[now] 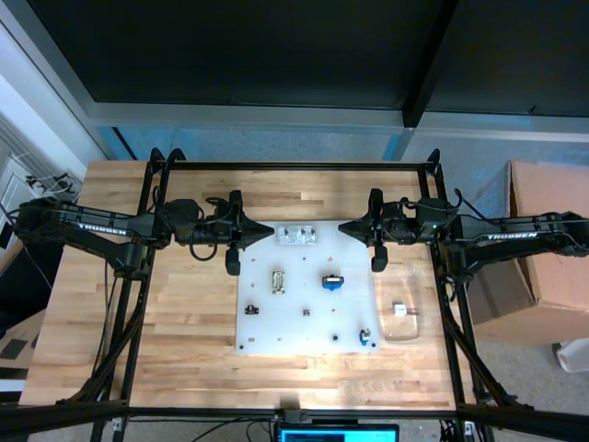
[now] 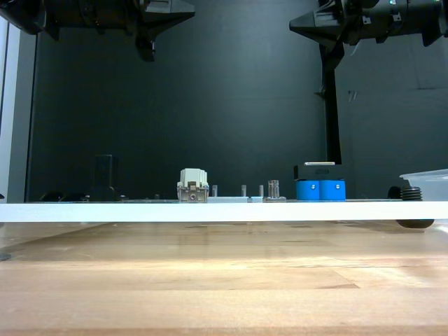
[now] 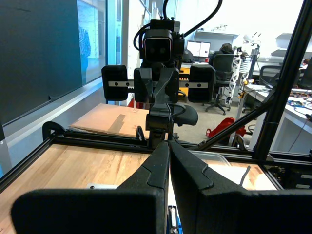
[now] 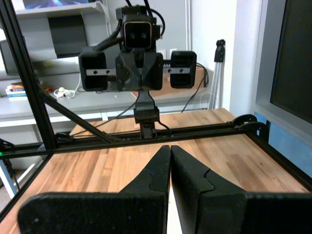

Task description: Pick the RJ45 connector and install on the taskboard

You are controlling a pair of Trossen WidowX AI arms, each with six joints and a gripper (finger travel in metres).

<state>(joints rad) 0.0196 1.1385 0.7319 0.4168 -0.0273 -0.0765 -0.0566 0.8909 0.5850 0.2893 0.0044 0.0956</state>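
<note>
Left tool (image 1: 269, 229) fingers together, empty, raised over board (image 1: 276, 322) far-left edge, frame centre. Right tool (image 1: 344, 227) together, empty, opposite. RJ45 connector: cannot tell whether in blue jack (image 1: 366, 338) or tray (image 1: 414, 285).

Pale wood-plank bench (image 1: 184, 322), matt white board (image 1: 294, 327), clear plastic tray (image 1: 409, 339), blue plastic jack (image 1: 367, 340), matt black plastic left gripper (image 3: 169, 144), right gripper (image 4: 170, 147)

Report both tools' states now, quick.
Left tool: closed, empty, high over far left corner of board.
Right tool: closed, empty, high over its far right corner.
Connector: cannot tell where.
</note>
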